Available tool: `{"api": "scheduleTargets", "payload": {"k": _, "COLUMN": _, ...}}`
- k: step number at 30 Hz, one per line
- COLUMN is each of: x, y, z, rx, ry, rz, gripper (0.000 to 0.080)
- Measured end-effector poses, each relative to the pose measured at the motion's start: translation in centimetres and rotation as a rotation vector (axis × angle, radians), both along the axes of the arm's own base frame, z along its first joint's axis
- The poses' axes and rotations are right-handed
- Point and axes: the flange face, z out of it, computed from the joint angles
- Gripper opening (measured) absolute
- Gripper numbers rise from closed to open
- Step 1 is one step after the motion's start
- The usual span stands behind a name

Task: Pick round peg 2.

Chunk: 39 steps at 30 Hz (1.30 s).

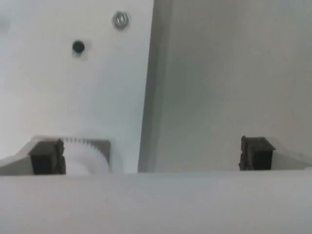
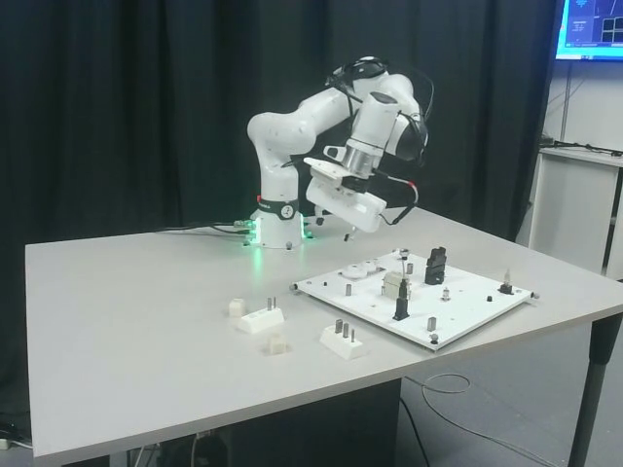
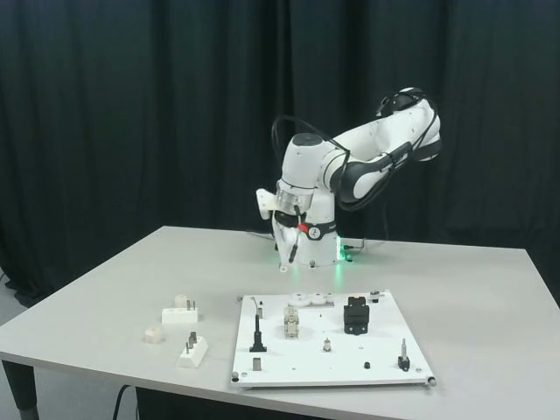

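Observation:
Several small grey pegs stand upright in white holders on the table, one holder (image 2: pixel 263 317) (image 3: pixel 180 311) with a single peg and another (image 2: pixel 343 338) (image 3: pixel 192 348) with two; I cannot tell which is round peg 2. My gripper (image 1: pixel 151 155) (image 2: pixel 333 230) (image 3: pixel 288 261) hangs open above the far edge of the white board (image 2: pixel 467 309) (image 3: pixel 385 352), well away from the holders. Nothing sits between its black fingertips (image 1: pixel 256 153). In the wrist view a white gear (image 1: pixel 85 155) on the board shows beside one fingertip.
The board carries a black block (image 2: pixel 435 265) (image 3: pixel 354 316), a black post (image 2: pixel 400 307) (image 3: pixel 257 336), white gears (image 3: pixel 308 300) and small upright parts. A small white cube (image 2: pixel 276 342) (image 3: pixel 154 333) lies near the holders. A white cabinet (image 2: pixel 574 199) stands off the table. Black curtains hang behind.

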Motion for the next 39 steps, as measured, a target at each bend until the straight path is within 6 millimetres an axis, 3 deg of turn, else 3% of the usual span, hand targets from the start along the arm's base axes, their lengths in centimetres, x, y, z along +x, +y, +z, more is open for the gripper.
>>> {"api": "scheduleTargets", "payload": {"k": 21, "x": 1.5, "y": -7.1, "z": 1.4, "rx": -0.046, "ry": -0.163, "rz": -0.039, "gripper": 0.08}}
{"api": "scheduleTargets", "payload": {"k": 39, "x": 1.2, "y": -13.7, "z": 1.0, "rx": 0.061, "ry": -0.245, "rz": -0.087, "gripper": 0.08}}
